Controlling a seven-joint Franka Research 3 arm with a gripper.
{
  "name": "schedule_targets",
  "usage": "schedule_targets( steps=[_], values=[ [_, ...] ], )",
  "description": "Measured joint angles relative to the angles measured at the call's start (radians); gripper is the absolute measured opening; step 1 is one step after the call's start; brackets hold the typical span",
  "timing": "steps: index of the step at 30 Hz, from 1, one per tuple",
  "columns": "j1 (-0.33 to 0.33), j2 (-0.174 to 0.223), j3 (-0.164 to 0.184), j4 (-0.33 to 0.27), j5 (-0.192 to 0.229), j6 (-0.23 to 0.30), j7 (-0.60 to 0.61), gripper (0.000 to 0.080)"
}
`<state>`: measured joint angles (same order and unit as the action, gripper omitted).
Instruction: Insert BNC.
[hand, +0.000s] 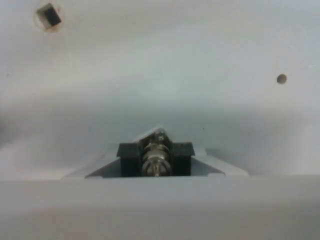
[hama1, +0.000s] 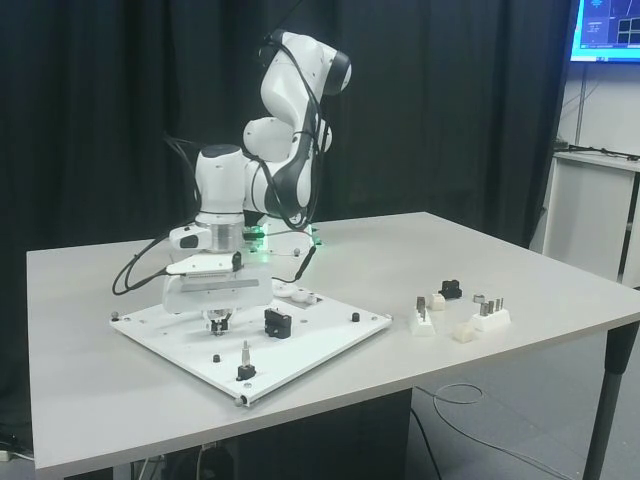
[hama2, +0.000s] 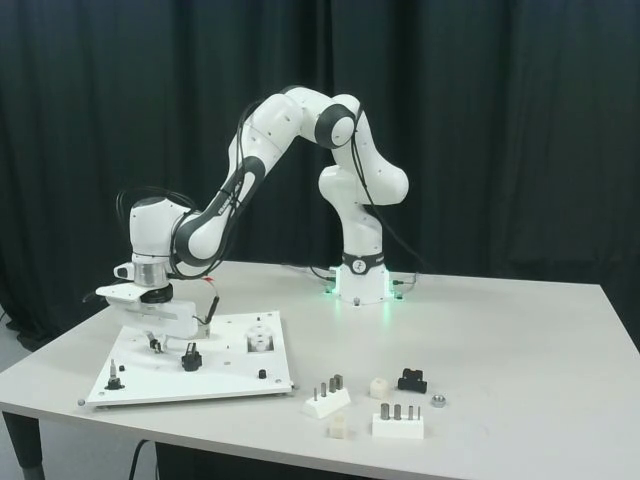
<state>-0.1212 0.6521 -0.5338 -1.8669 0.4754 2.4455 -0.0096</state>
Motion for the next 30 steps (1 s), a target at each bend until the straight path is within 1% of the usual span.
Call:
schedule_targets(
  steps=[19, 24, 30],
  values=[
    [-0.001, -0.001, -0.008, -0.007, 0.07, 0.0, 0.138, 0.0121],
    [-0.001, -0.001, -0.009, -0.007, 0.075, 0.0, 0.192, 0.0121],
    [-0.001, -0.001, -0.009, -0.007, 0.075, 0.0, 0.296, 0.0121]
  ],
)
